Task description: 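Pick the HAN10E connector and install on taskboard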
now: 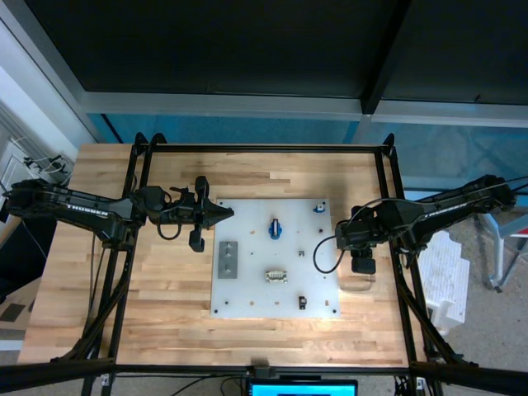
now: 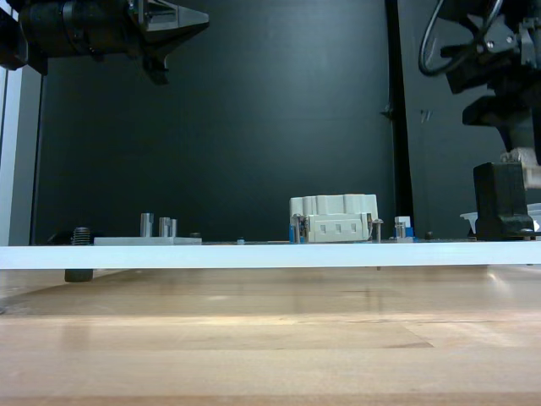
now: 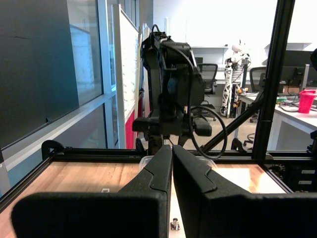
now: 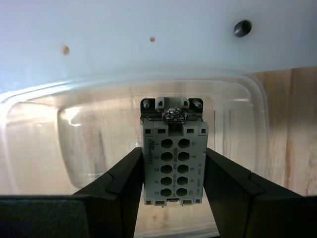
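Right gripper clamps the HAN10E connector by its sides, at a clear tray just beside the taskboard. Best to lift straight, keep it square, then align over the beige housing. Beyond, the left gripper hovers closed above the board's left edge.

A pale butcher-block worktop fills the lower half of the high view, ringed by a black frame. Across the top of that view a grey beam runs under dark panels, with a teal strip between the beam and the worktop. A lit screen shows at the bottom edge. The low view is backed by a black wall. The left wrist view looks into a bright office with tall windows, a white partition, office chairs and a desk bearing a red container.
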Motion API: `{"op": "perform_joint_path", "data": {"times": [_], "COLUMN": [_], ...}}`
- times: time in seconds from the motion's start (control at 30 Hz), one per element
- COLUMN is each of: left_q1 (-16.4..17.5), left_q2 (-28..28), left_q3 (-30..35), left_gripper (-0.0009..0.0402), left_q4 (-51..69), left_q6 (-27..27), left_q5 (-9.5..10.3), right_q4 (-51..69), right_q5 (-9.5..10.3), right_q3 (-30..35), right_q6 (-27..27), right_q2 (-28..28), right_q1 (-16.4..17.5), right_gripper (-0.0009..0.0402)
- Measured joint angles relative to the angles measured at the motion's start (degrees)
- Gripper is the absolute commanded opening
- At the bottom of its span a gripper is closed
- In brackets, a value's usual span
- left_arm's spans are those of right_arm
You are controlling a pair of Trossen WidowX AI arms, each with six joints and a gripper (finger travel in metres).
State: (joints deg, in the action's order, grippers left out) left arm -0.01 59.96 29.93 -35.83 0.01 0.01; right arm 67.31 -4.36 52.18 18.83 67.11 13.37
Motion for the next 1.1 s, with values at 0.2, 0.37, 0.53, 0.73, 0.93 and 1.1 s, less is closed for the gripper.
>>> {"op": "perform_joint_path", "data": {"times": [0.2, 0.37, 0.53, 0.73, 0.93, 1.1], "left_q1": [0.00, -0.02, 0.00, -0.02, 0.00, -0.02], "left_q2": [0.00, 0.00, 0.00, 0.00, 0.00, 0.00], "left_q3": [0.02, 0.02, 0.02, 0.00, 0.02, 0.02], "left_gripper": [0.0001, 0.0001, 0.0001, 0.0001, 0.0001, 0.0001], "left_q4": [0.02, 0.02, 0.02, 0.02, 0.02, 0.00], "left_q6": [0.00, 0.00, -0.02, 0.00, 0.00, 0.00], "left_q5": [0.02, 0.00, 0.00, 0.00, 0.00, 0.02], "right_q4": [2.54, 2.62, 2.56, 2.45, 2.36, 2.60], "right_q5": [-0.04, 0.00, 0.07, 0.37, 2.49, 2.45], "right_q3": [1.42, 2.73, 6.21, 12.04, 19.08, 25.27], "right_q6": [0.24, 0.42, 1.49, 2.05, 2.99, 2.97], "right_q2": [0.00, 1.16, 5.57, 12.37, 19.71, 25.86], "right_q1": [0.22, 0.92, 2.49, 3.72, 3.98, 4.02], "right_gripper": [0.0087, 0.0087, 0.0087, 0.0087, 0.0087, 0.0087]}}
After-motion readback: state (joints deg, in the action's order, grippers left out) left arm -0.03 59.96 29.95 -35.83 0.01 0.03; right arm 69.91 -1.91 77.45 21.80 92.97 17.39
